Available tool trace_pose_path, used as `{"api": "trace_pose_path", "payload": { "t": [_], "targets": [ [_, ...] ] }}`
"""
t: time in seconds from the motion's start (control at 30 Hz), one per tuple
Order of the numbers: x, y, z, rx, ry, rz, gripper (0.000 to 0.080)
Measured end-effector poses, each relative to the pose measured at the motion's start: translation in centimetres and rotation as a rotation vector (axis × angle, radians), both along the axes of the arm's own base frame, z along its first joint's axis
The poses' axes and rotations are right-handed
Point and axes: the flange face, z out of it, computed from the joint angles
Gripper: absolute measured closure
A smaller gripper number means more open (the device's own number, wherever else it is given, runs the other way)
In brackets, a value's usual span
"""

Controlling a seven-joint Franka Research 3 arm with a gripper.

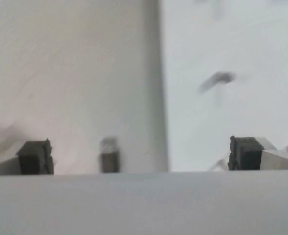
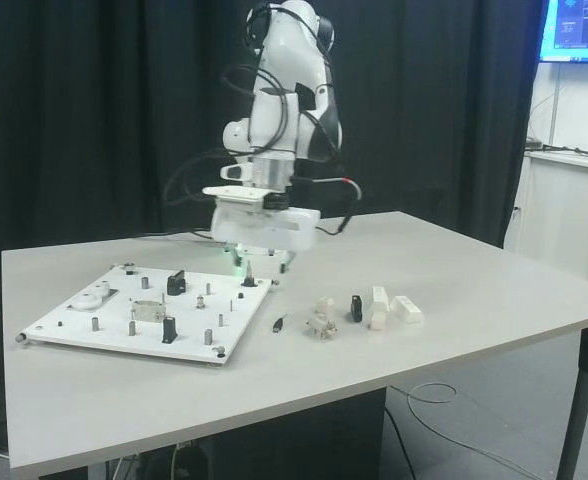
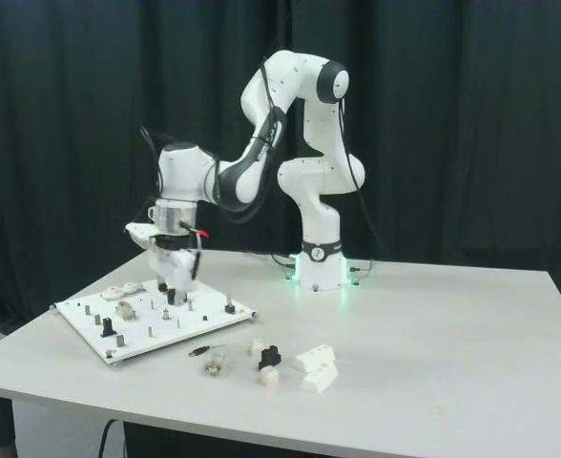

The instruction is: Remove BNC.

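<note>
Currently I see the hand [image 1: 139,154] w/ fingers spread apart, gripping nothing, hovering over the white board [image 3: 90,329] on the grey surface [image 3: 433,334].

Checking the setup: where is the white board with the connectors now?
In both room views, the white board lies on the grey table, under the gripper, beside loose small parts.

No text, label, brand, number or sign can be read in any view.
</note>
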Motion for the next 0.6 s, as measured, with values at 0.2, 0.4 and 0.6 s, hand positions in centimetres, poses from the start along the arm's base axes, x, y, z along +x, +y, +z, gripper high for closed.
{"api": "trace_pose_path", "payload": {
  "t": [0.2, 0.4, 0.6],
  "targets": [
    [-1.4, -3.0, 0.2, -0.021, -0.002, -0.050, 0.0003],
    [-3.2, -5.8, 0.0, -0.001, -0.021, -0.266, 0.0003],
    [-4.7, -7.8, -0.3, 0.007, -0.020, -0.341, 0.0003]
  ]
}}
